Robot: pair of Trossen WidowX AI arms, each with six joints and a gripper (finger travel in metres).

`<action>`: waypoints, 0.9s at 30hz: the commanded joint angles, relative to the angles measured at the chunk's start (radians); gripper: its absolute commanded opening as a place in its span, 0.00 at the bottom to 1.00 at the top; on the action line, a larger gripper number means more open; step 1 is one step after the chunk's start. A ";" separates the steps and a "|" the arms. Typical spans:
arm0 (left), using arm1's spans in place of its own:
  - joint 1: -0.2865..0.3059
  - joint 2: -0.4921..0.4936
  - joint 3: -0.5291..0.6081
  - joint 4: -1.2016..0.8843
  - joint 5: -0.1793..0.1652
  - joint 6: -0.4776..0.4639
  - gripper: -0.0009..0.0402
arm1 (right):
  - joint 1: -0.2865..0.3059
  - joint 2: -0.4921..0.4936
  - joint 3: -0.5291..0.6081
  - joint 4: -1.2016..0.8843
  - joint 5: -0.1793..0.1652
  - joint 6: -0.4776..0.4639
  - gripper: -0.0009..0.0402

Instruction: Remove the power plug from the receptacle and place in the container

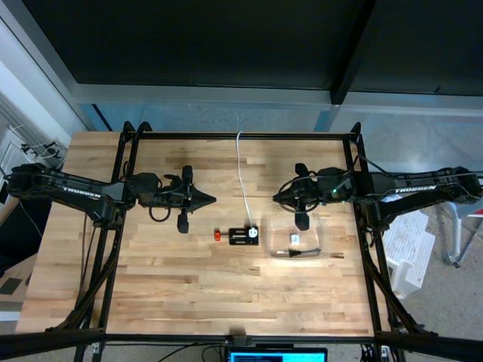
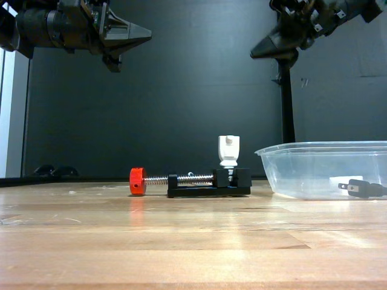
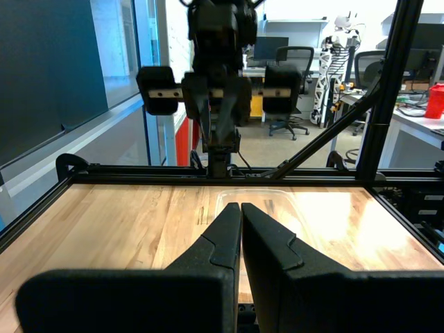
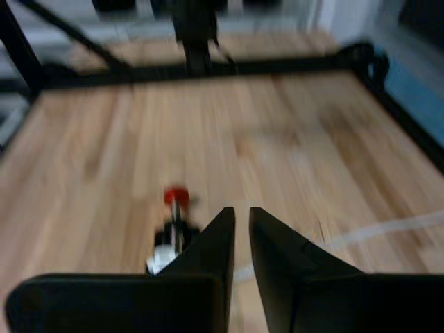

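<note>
The left hand [image 1: 210, 200] hangs high above the counter [image 1: 166, 294], its two fingers clenched tip to tip on nothing and pointing inward at the right hand [image 1: 276, 197]. That one also hangs high, fingers closed to a narrow slit and holding nothing, aimed back at the left. Open air and bare wood lie between the two tips. Nearer the front edge, below that gap, a black clamp [image 1: 240, 236] lies flat with its red knob [image 1: 217, 235] toward the left. The white socket [image 1: 253, 232] stands upright at the clamp's right end, and its white cord [image 1: 243, 173] runs off to the far rail of the black frame [image 1: 241, 136]. Just right of the clamp, and apart from it, sits the clear tray [image 1: 321, 240]. The black plug [image 1: 296, 254] lies on the tray's floor near its front wall, prongs toward the left, close to a white sticker [image 1: 295, 238]. Wide bare counter runs on from there to the front edge
</note>
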 commanded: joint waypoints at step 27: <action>0.000 0.000 0.000 0.000 0.000 0.000 0.02 | -0.065 -0.004 -0.263 0.647 -0.091 -0.053 0.02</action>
